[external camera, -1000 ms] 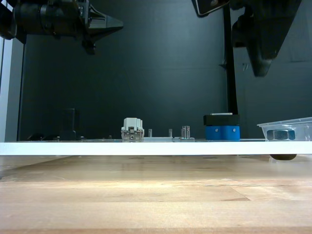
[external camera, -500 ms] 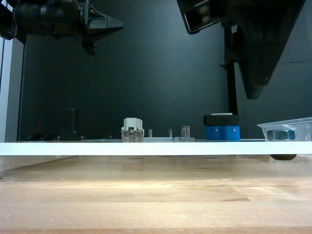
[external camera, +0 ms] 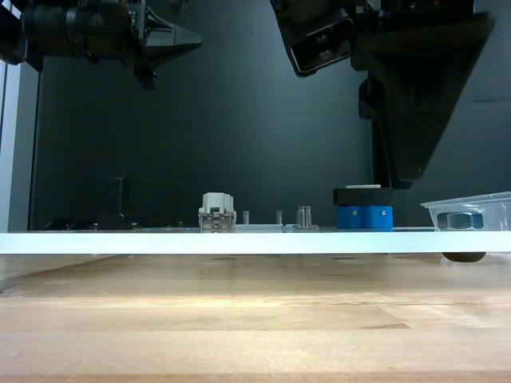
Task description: Unfasten the M12 nut and place it in the container
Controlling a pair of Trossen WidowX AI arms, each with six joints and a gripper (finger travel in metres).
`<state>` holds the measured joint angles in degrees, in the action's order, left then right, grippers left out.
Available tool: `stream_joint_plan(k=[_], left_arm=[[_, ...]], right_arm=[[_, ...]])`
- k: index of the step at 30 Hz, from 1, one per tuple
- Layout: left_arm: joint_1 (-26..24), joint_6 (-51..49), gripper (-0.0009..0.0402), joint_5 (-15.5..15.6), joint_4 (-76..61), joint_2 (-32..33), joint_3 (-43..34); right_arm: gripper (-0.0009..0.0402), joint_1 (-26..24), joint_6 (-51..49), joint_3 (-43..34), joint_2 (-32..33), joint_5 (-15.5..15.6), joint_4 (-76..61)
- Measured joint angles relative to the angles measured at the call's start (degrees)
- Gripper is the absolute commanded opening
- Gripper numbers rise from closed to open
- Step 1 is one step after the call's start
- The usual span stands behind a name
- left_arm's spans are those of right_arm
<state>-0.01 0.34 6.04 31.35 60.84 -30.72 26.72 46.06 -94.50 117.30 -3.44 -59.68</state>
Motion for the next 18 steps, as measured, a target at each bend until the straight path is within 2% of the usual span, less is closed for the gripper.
stream_joint_plan(k=[7, 18], left_arm=[[0.0, 0.0, 0.0000, 0.0, 0.0, 0.0, 0.0], [0.0, 0.0, 0.0000, 0.0, 0.0, 0.0, 0.0]], right_arm=[[0.0141, 0.0, -1.6, 0.1, 1.4, 0.6, 0.9], [0.0049, 0.1, -6.1, 0.3, 2.3, 1.7, 1.0]])
